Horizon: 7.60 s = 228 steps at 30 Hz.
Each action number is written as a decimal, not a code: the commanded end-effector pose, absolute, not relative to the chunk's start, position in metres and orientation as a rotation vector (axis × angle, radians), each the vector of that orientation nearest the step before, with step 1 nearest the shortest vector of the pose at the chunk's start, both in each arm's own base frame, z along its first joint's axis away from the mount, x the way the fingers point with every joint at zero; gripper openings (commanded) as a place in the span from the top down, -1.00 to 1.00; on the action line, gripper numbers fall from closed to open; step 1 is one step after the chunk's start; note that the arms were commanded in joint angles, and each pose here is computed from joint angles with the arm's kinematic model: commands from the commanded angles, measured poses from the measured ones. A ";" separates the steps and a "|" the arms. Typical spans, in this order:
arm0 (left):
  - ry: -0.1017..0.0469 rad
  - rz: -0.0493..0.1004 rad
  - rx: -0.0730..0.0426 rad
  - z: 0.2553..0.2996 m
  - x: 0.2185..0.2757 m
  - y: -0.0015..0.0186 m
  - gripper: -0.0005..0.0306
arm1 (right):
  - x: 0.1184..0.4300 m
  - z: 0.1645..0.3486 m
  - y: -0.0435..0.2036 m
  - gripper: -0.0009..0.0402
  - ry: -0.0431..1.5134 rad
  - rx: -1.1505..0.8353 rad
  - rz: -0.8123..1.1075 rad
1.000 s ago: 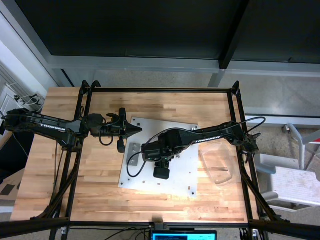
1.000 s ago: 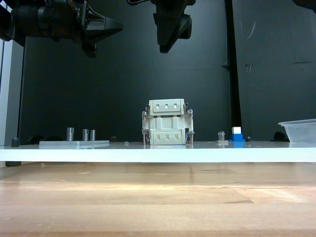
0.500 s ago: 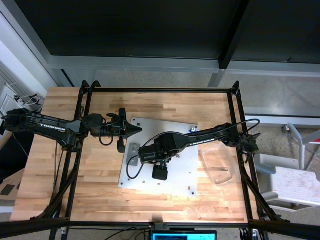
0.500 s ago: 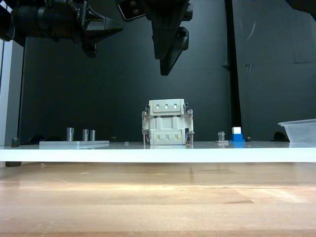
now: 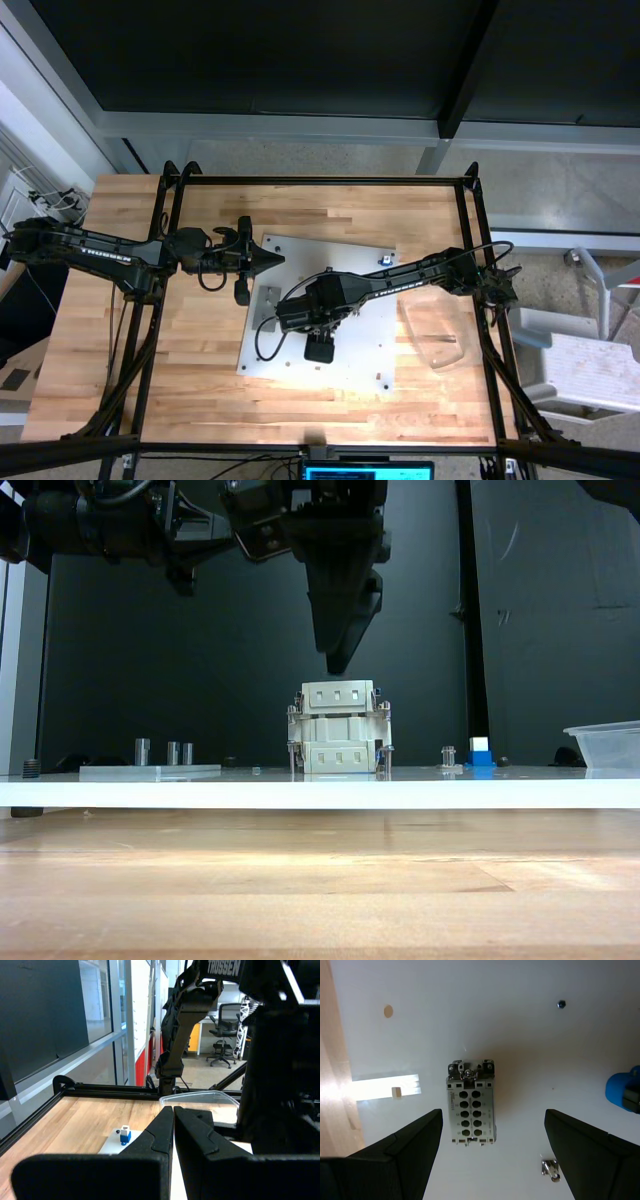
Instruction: Remove the HAN10-E connector and place it in the container
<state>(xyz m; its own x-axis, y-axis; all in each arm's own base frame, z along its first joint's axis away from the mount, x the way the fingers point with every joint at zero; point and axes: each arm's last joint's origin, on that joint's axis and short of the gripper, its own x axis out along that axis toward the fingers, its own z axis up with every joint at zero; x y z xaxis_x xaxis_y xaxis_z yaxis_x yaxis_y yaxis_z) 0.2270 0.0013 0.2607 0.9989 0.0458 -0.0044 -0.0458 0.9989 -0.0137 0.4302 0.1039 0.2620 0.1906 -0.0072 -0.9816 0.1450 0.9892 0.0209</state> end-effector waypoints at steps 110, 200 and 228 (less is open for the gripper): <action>0.005 0.046 -0.014 0.2607 0.2271 0.0014 0.96 | 0.339 0.266 0.090 0.90 1.304 0.138 -0.061; 0.004 0.045 -0.014 0.2608 0.2271 0.0013 0.97 | 0.152 0.176 0.086 0.89 1.368 0.270 -0.239; 0.004 0.046 -0.014 0.2608 0.2271 0.0014 0.96 | 0.156 0.180 0.088 -0.29 1.326 0.267 -0.234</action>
<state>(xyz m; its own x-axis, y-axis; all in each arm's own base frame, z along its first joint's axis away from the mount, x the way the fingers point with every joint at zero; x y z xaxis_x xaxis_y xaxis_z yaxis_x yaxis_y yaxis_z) 0.2270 0.0013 0.2607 0.9989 0.0458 -0.0051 -0.0458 0.9989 -0.0141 0.1553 0.0880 0.1788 0.2271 -0.0191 -0.9737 0.3201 0.9457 0.0561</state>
